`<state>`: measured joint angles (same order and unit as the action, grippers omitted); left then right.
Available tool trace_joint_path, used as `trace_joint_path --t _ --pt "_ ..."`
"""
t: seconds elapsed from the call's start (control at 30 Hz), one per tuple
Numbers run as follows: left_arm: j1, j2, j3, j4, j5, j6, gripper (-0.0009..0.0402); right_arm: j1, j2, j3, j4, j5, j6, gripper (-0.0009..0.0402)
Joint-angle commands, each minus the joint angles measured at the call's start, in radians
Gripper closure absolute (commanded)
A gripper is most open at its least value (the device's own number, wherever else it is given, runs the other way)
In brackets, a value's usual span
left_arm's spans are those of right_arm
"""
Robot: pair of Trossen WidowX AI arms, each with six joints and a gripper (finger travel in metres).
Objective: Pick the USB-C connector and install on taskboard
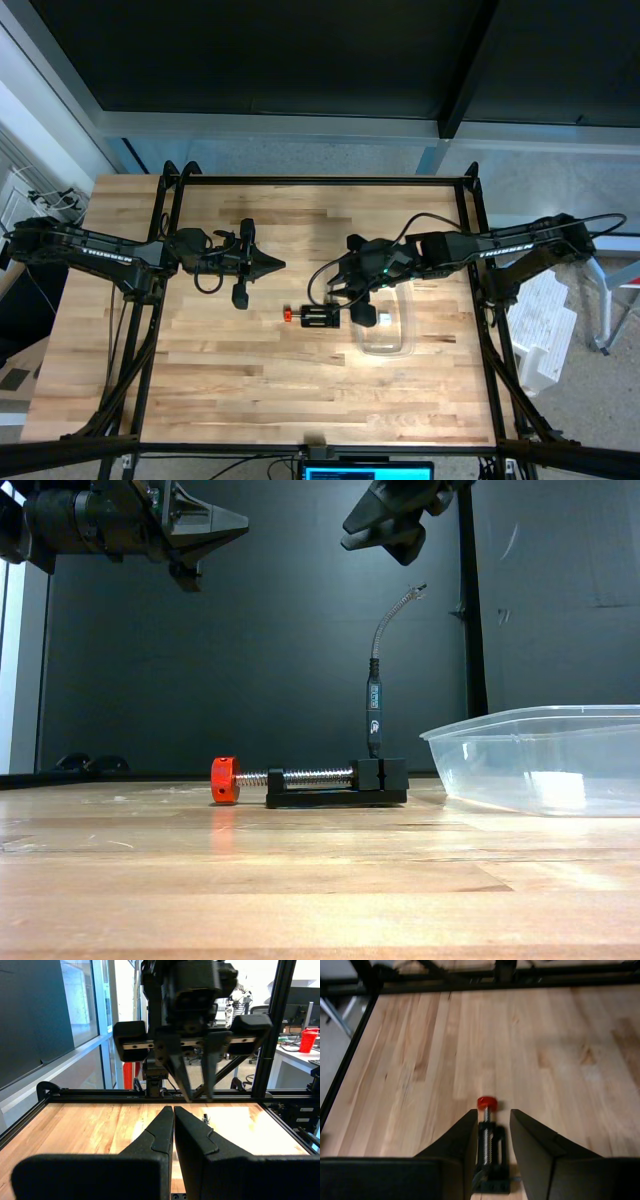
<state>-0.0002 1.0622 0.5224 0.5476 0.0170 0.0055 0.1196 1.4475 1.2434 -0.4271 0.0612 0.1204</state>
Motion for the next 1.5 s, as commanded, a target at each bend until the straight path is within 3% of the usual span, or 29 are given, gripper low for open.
trace_joint_path --t 0.03,0.23,0.63,0.77,1.07,1.5 --pt "0.000 0.000 0.000 0.000 0.000 0.000 0.0393 -0.020 -0.047 -0.071 0.107 0.000 -0.002 0.0338" --pt "0.000 0.000 0.000 0.000 0.000 0.000 0.0393 -0.056 -0.125 -0.192 0.284 -0.002 -0.016 0.0397" --pt "0.000 0.000 0.000 0.000 0.000 0.000 0.0393 -0.086 -0.236 -0.388 0.571 -0.001 -0.029 0.0393" --pt "0.000 0.000 0.000 0.000 0.000 0.000 0.0393 -0.096 -0.275 -0.458 0.687 0.019 -0.036 0.0393" --pt "0.000 0.000 0.000 0.000 0.000 0.000 0.0393 -0.101 -0.367 -0.602 0.862 -0.007 -0.050 0.0393" --pt "0.000 0.000 0.000 0.000 0.000 0.000 0.0393 -0.102 -0.386 -0.660 0.906 -0.002 -0.052 0.0393"
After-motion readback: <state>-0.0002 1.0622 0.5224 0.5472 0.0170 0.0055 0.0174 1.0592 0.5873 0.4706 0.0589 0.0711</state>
